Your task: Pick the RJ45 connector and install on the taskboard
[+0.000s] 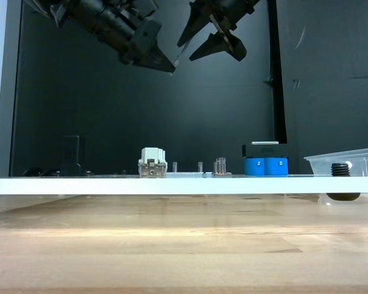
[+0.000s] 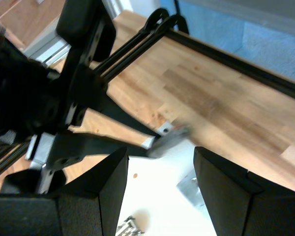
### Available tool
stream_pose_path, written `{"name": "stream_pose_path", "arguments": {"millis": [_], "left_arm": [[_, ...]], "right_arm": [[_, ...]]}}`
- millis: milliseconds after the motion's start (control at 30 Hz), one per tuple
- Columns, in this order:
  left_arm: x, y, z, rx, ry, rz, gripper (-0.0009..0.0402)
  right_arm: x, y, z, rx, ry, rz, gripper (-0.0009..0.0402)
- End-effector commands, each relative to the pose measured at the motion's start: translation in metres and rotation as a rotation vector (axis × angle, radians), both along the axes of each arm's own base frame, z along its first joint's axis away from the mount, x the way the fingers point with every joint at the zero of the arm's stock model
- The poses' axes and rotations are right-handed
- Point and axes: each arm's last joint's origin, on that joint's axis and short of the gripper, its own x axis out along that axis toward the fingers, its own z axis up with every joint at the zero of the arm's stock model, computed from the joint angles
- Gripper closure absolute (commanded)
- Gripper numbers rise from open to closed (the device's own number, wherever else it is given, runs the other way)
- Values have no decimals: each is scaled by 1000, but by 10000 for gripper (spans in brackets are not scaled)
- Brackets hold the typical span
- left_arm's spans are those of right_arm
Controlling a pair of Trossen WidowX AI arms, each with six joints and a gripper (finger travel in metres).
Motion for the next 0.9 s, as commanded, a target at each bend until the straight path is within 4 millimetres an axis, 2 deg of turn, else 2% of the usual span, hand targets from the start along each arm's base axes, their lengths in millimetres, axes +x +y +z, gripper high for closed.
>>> {"name": "stream_pose_path", "arguments": {"millis": [33,267,433,900], "left_arm": [[0,0,-1,4,7,2,386],[-1,-5,-3,45,54,-9,386],[-1,-6,-3,45,57,-13,386],[-1,-6,-3,62,61,6,386]], "right_arm": [[6,-3,-7,4,16,-9,210],[17,-5,-20,23,35,-27,210],[17,-8,-19,23,24,-33,213],[18,-8,-20,27,19,-31,259]]}}
